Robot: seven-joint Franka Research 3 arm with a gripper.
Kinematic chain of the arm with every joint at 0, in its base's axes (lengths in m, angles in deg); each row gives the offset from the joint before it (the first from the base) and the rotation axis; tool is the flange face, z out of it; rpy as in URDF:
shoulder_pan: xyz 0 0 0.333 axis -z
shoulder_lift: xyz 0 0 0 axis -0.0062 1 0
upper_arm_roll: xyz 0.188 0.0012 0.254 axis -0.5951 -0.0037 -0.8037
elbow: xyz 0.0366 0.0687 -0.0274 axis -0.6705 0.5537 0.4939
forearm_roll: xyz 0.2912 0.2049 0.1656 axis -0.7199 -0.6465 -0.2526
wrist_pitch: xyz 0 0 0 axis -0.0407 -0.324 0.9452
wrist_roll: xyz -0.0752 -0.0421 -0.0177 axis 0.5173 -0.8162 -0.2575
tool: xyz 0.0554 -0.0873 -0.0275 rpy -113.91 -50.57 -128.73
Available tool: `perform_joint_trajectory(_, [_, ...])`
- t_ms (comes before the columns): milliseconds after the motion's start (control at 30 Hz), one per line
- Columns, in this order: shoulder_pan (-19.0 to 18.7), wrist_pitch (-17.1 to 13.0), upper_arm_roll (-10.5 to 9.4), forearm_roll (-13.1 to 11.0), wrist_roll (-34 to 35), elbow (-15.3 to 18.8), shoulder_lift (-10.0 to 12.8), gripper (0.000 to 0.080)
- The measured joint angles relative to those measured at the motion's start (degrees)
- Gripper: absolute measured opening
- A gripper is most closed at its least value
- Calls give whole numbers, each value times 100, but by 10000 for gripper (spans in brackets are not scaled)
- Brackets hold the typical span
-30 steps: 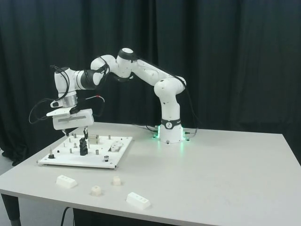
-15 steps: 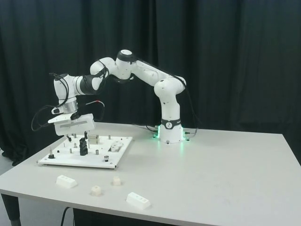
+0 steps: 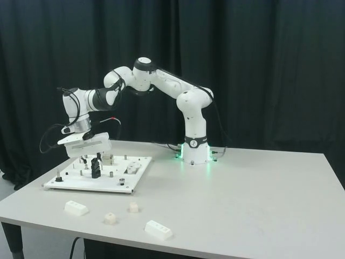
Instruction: Remove D-SUB.
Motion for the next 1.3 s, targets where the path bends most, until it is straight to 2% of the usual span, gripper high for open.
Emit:
perform_joint_trajectory(33, [11,0,0,0,12,13,1,703])
perform_joint_trajectory(267, [68,7,-2,-14,160,84,7,703])
perform_joint_trajectory(333, [86,13,-7,-18,202,113,15,343])
perform_joint_trajectory(500, [135,33,-30,4,320,181,75,343])
perform_joint_trajectory(533, [144,33,-31,5,391,183,101,159])
perform_joint_trajectory(1000, [246,328,-384,-47,489,288,358,156])
perform_joint_trajectory(1300, [278,461,-544,-47,597,295,410,156])
